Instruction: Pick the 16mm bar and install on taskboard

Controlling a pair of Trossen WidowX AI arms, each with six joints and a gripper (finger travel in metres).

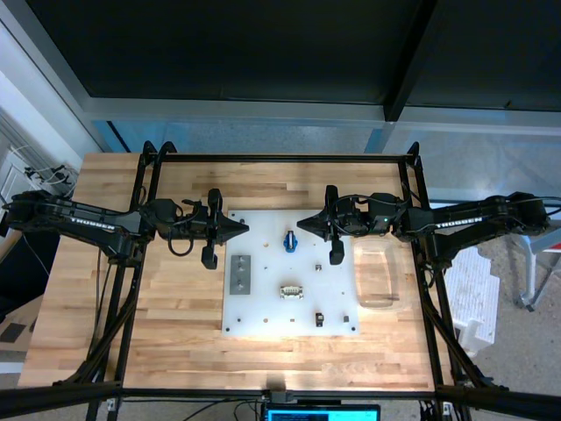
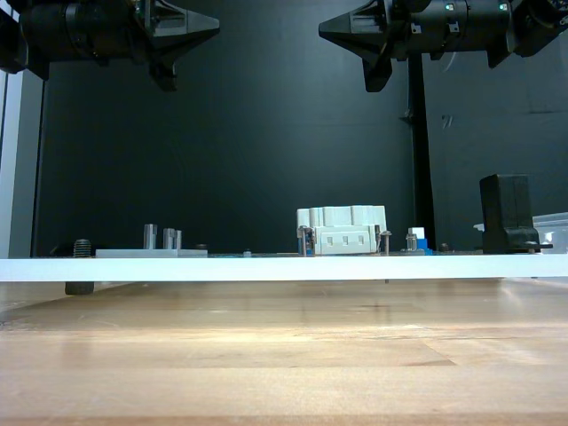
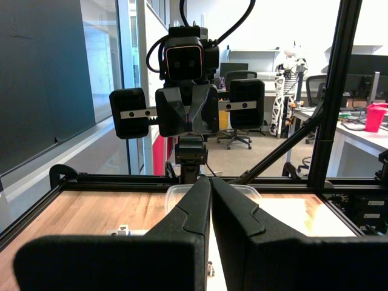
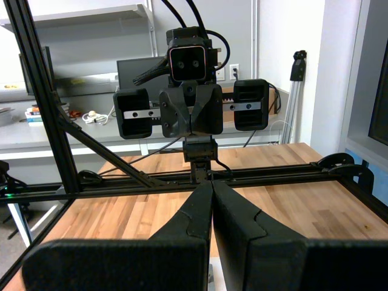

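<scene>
The white taskboard (image 1: 263, 307) lies in the middle of the table, carrying a grey block (image 1: 239, 273), a blue knob (image 1: 289, 239) and a beige connector (image 1: 292, 291). A tiny grey piece (image 1: 318, 265) right of the board's centre looks like the 16mm bar; it is too small to be sure. My left gripper (image 1: 245, 226) hovers shut over the board's far left corner. Facing it, my right gripper (image 1: 301, 224) hangs shut above the far middle. Both are high above the board (image 2: 266, 268) and hold nothing.
A clear plastic tray (image 1: 377, 276) sits just right of the board. A small black fitting (image 1: 319, 317) stands near the board's front edge. A black frame (image 1: 280, 159) surrounds the table. Bare wood (image 1: 131, 316) lies left of and in front of the board.
</scene>
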